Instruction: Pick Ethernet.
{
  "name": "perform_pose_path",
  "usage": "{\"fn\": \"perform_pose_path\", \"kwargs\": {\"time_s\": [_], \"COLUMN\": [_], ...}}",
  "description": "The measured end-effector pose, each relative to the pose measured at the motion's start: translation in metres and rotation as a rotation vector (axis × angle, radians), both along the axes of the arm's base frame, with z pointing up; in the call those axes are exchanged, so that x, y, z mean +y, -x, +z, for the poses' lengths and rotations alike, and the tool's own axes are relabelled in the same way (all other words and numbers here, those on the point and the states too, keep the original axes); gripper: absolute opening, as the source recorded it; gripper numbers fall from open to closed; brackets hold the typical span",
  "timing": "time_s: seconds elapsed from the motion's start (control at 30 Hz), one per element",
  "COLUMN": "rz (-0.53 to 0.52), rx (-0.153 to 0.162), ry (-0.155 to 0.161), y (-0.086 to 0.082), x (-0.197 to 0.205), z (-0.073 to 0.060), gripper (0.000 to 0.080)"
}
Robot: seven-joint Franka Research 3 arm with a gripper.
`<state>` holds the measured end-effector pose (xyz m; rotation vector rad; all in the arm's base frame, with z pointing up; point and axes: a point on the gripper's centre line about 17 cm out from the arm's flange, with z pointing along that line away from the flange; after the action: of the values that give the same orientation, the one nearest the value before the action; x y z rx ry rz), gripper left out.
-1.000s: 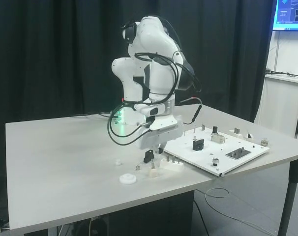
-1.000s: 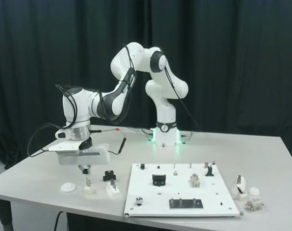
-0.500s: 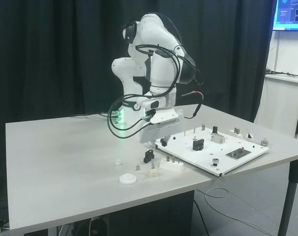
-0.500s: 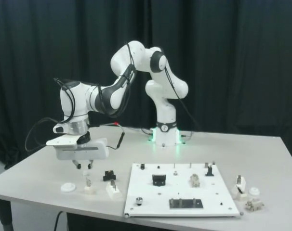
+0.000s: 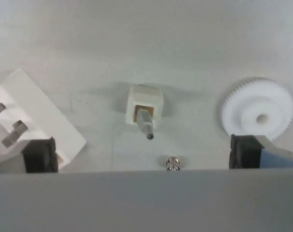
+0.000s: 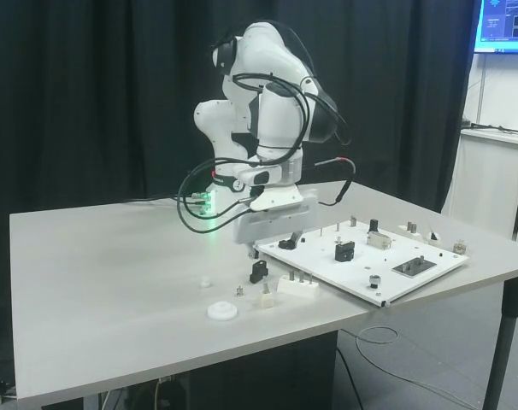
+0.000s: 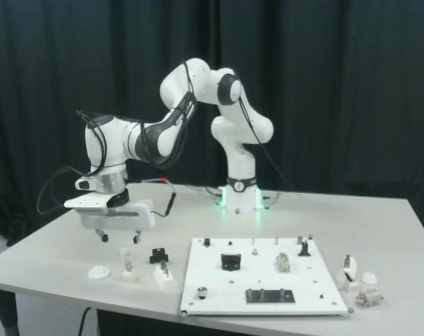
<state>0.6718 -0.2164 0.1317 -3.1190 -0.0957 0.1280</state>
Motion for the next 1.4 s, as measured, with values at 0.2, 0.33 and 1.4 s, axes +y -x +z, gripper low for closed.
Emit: {"fn": "perform_pose_path", "kwargs": {"time_s": [0.2,0.33,1.4], "rz": [-0.035,-0.055,-0.079], "rx": [0.01,0.017,-0.016], "ry": [-0.009,-0.025,-0.067], "y": [0.007,0.013,0.028], "x": [-0.004,-0.005,-0.002], "z": [-0.006,-0.013,-0.069], "gripper": [0.0796,0.0796,0.08]}}
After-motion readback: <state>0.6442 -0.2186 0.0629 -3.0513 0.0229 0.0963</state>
